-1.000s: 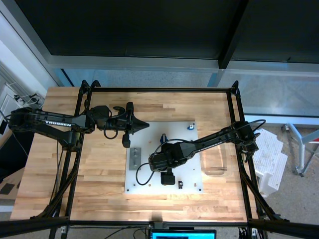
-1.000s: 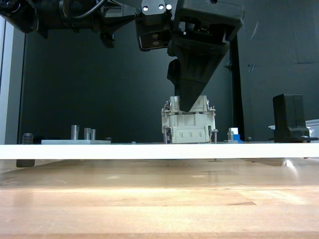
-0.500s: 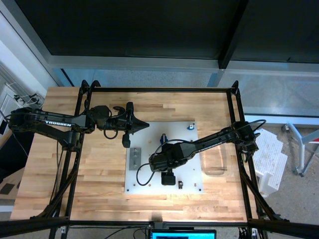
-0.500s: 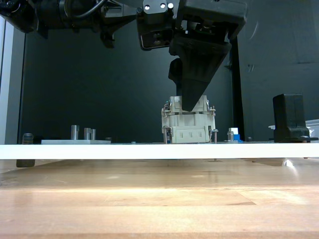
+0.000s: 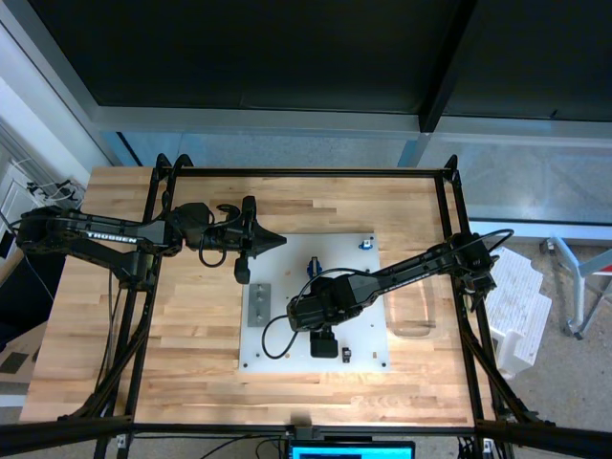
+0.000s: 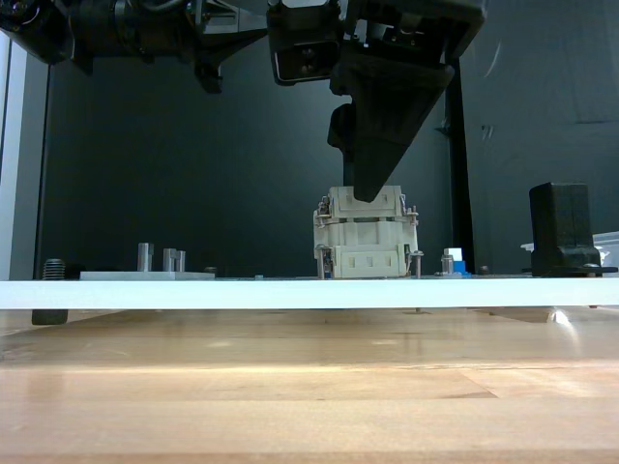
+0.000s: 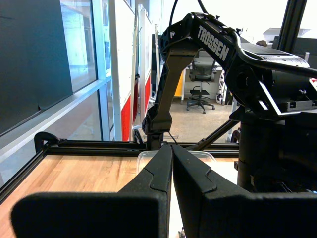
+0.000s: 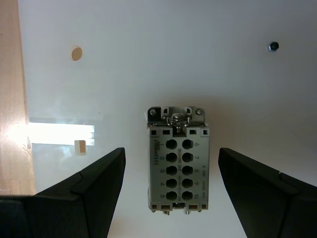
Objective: Pick the HAN10E connector and install on the hub
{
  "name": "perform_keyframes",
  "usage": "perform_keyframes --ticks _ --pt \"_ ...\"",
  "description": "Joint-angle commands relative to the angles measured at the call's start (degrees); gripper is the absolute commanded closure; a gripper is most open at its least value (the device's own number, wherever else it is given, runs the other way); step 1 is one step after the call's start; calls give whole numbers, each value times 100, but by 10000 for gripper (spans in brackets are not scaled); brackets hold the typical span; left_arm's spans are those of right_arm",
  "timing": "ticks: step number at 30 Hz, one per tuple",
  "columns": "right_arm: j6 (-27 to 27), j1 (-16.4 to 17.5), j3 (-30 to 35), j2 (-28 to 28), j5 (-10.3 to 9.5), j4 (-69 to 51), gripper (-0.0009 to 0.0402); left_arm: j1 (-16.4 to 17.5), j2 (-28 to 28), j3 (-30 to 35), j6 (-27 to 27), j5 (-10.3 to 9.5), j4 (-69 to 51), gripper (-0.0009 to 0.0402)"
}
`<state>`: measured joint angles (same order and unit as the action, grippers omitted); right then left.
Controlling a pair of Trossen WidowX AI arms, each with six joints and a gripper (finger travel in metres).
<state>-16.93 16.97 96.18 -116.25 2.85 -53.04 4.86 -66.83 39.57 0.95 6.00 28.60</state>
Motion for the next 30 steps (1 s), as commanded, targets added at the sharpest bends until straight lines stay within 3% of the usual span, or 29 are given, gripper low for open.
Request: perform_keyframes --ticks 1,8,12,21,24,30 --pt "94 9 -4 81 15 2 130 2 -2 2 0 2 0 393" --pt "686 -2 -138 911 59 4 130 0 -2 2 0 2 0 393" --pt "1062 -240 -474 1591 57 166 130 2 -2 2 0 2 -2 393" --pt "1707 -953 -2216 3475 33 2155 144 0 -2 2 0 2 0 393" --pt "1891 -1200 -2771 3978 -273 3082 164 0 -2 2 0 2 0 393" --pt "1910 -1558 -3816 4601 -321 4957 215 2 -2 2 0 2 -2 393"
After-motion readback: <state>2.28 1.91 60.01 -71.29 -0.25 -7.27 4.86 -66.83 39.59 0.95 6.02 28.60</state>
